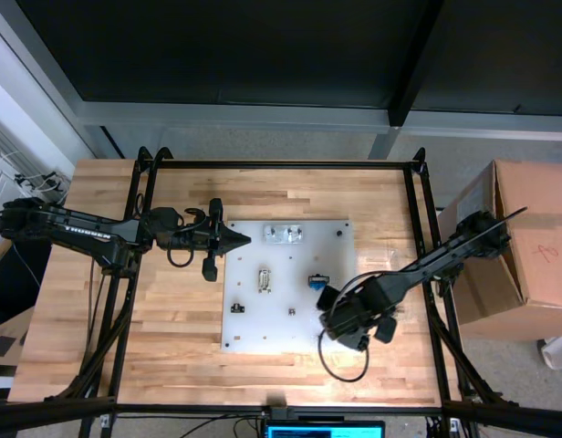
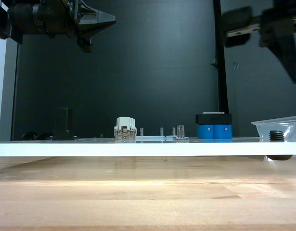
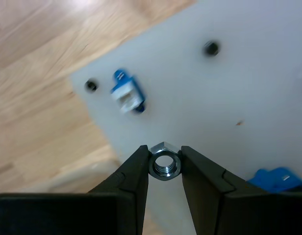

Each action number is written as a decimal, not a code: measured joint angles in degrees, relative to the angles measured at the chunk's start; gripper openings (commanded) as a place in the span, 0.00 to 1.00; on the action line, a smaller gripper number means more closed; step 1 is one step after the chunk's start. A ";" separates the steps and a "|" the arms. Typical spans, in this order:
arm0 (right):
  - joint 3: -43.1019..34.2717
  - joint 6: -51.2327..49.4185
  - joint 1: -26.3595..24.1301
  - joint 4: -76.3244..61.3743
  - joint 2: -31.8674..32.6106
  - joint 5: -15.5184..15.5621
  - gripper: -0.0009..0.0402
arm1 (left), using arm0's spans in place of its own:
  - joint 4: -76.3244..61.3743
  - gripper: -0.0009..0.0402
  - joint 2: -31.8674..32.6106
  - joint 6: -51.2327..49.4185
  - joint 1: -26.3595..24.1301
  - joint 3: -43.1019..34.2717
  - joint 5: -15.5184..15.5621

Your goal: Pick the M12 nut and place it on its threads and fasten

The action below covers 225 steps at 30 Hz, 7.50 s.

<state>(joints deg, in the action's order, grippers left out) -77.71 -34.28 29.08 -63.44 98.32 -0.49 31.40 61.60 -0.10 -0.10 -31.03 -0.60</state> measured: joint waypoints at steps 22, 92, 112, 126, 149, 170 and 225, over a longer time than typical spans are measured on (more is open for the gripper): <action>-12.22 -11.52 0.90 2.25 14.47 -0.07 0.08 | -0.02 0.02 -0.02 0.00 0.00 0.00 -0.02; -9.88 9.29 -0.74 8.55 18.29 0.22 0.08 | -0.02 0.02 0.00 0.00 0.00 0.00 -0.02; -9.81 50.82 -0.79 7.98 18.34 0.04 0.08 | -0.02 0.02 -0.02 0.00 0.00 0.00 -0.02; -9.70 89.05 -0.74 7.67 18.16 0.00 0.08 | -0.02 0.02 0.00 -0.02 0.00 0.00 -0.02; -9.42 115.03 -0.68 7.56 18.03 -1.44 0.12 | -0.02 0.02 -0.02 0.00 0.00 0.00 -0.02; -9.25 114.95 -0.74 6.78 17.18 -1.73 0.58 | -0.02 0.02 0.00 0.00 0.00 0.00 -0.02; -4.09 61.00 -0.44 9.99 12.74 7.52 0.02 | -0.02 0.02 0.00 0.00 0.00 0.00 -0.02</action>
<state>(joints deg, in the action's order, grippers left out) -81.80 26.72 28.64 -53.45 111.07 7.03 31.38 61.60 -0.10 -0.10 -31.03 -0.62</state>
